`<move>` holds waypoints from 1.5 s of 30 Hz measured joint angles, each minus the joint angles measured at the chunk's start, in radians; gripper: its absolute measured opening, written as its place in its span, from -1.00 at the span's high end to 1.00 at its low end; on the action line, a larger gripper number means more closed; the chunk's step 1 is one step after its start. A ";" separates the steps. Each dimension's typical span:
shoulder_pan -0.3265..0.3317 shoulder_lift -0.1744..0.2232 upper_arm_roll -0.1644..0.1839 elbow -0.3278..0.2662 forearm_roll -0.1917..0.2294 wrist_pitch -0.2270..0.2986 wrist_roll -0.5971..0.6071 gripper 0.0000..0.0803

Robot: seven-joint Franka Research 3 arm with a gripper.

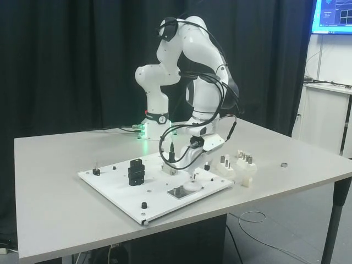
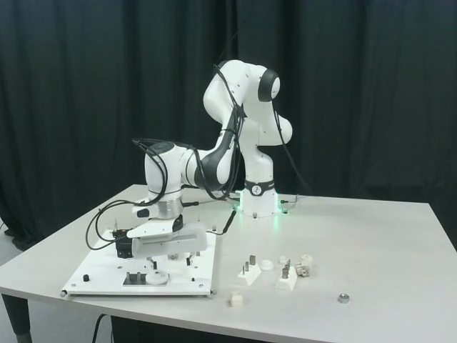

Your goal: Pick medium gear.

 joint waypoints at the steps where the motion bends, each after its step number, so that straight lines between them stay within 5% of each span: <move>1: 0.000 -0.002 -0.001 0.000 0.000 -0.002 0.000 -0.99; 45: 0.000 -0.047 -0.021 0.000 0.000 -0.056 0.079 -0.99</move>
